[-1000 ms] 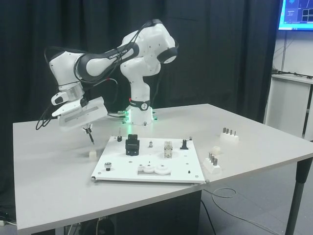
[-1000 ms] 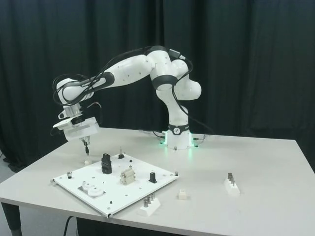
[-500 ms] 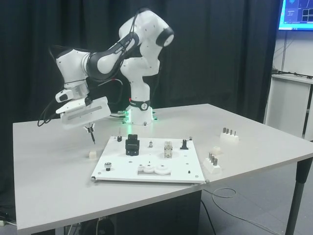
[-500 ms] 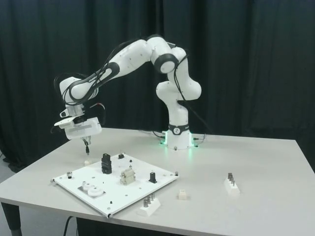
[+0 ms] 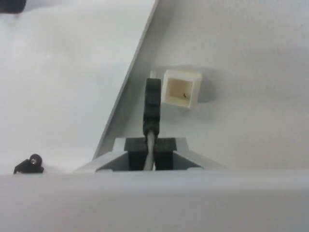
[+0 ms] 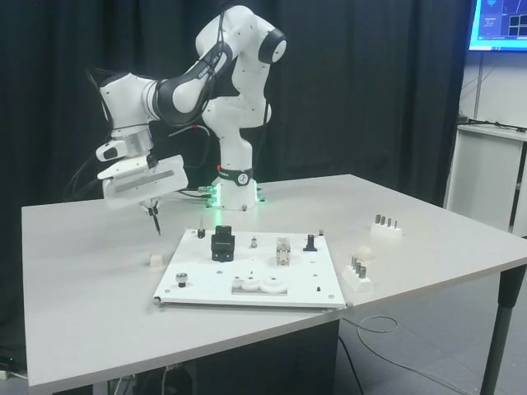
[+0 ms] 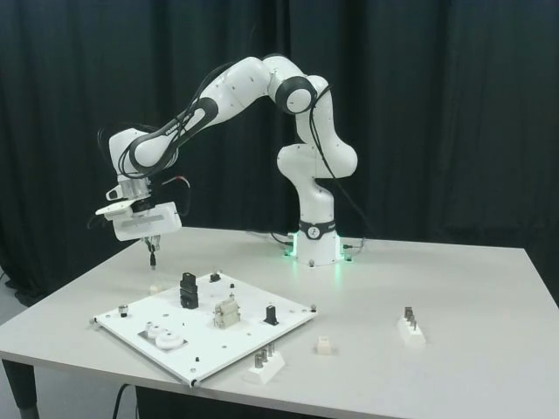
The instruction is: Insert USB.
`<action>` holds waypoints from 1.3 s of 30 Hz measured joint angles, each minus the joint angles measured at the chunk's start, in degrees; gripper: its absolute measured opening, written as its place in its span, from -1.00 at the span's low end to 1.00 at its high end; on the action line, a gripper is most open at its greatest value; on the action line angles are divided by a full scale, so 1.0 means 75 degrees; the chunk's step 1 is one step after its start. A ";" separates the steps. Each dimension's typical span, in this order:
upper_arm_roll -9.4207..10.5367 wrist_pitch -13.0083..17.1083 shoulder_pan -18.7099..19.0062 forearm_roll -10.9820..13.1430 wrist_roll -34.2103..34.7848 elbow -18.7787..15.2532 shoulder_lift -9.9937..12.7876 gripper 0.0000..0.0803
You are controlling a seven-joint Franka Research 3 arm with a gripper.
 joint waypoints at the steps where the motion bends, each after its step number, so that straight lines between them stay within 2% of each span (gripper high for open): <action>1: 0.0000 0.0003 0.0004 -0.0012 0.0000 0.0018 -0.0009 -0.93; 14: -0.0001 0.0011 0.0107 -0.0290 0.0197 0.0255 -0.0165 -0.93; 26: -0.0001 0.0011 0.0247 -0.0451 0.0272 0.0296 -0.0350 -0.93; 39: 0.0002 0.0011 0.0749 -0.0649 0.0328 0.0366 -0.0574 -0.93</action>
